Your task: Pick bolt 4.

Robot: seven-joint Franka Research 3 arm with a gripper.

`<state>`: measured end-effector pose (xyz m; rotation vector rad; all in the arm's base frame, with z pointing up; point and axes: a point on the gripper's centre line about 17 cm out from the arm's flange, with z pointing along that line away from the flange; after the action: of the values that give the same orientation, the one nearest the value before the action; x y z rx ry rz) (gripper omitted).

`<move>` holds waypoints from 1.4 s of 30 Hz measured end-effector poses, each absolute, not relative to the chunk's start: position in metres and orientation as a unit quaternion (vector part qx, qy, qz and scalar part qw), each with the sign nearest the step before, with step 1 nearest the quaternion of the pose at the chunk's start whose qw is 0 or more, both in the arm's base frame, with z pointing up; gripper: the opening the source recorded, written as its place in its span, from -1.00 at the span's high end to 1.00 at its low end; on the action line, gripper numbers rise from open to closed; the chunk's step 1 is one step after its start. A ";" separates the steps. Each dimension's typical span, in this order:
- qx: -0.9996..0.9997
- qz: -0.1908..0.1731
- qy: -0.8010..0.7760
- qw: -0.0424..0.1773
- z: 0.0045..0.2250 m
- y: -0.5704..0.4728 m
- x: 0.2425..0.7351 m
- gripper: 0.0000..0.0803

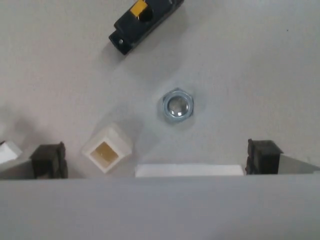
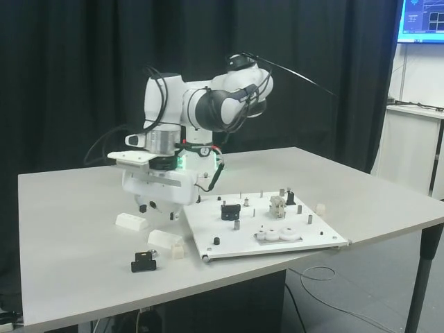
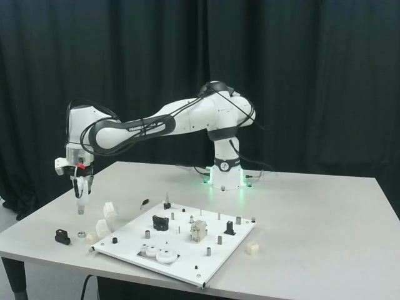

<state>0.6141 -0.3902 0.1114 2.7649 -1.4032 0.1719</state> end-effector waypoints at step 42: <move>0.917 0.004 -0.399 0.010 0.045 -0.413 0.617 -0.99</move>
<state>0.6172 -0.4135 0.0450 2.8629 -1.2442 0.0120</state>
